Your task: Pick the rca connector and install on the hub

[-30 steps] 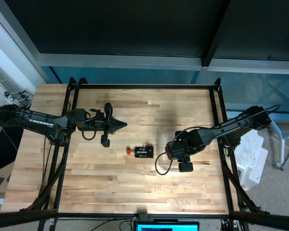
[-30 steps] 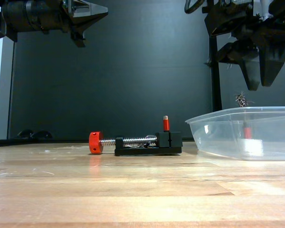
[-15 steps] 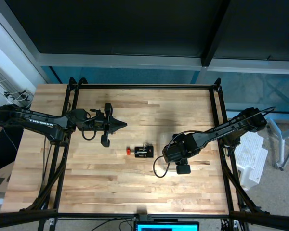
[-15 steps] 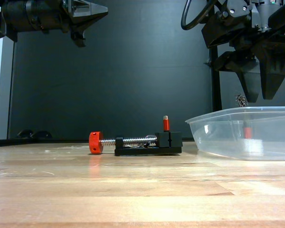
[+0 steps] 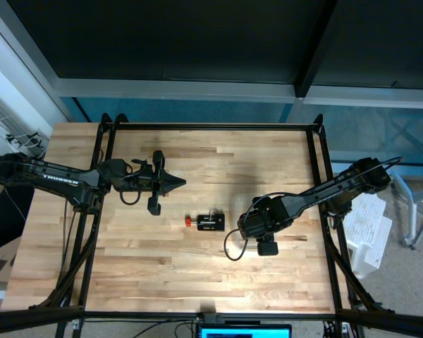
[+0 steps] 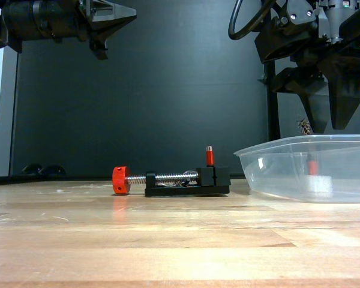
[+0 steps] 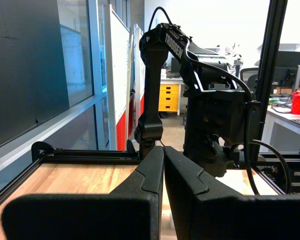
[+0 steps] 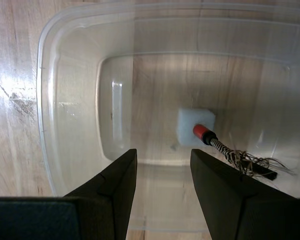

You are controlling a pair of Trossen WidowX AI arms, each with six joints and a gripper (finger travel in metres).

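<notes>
I see my left arm [image 5: 56, 178] held high and level, reaching inward | left gripper [image 7: 163, 148] jaws pressed together | right arm [image 5: 331, 186] bent inward | right gripper [image 8: 162, 152] points straight down, jaws spread apart

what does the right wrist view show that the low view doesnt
Only the right wrist view: the inside of the clear tray from above, the connector lying at a slant off the white block, and the right gripper open.

Only the low view: the hub with its red knob, and the left gripper parked high, away from both.

Both: the tray, the white block, the connector's red collar, and the right gripper above the tray.
</notes>
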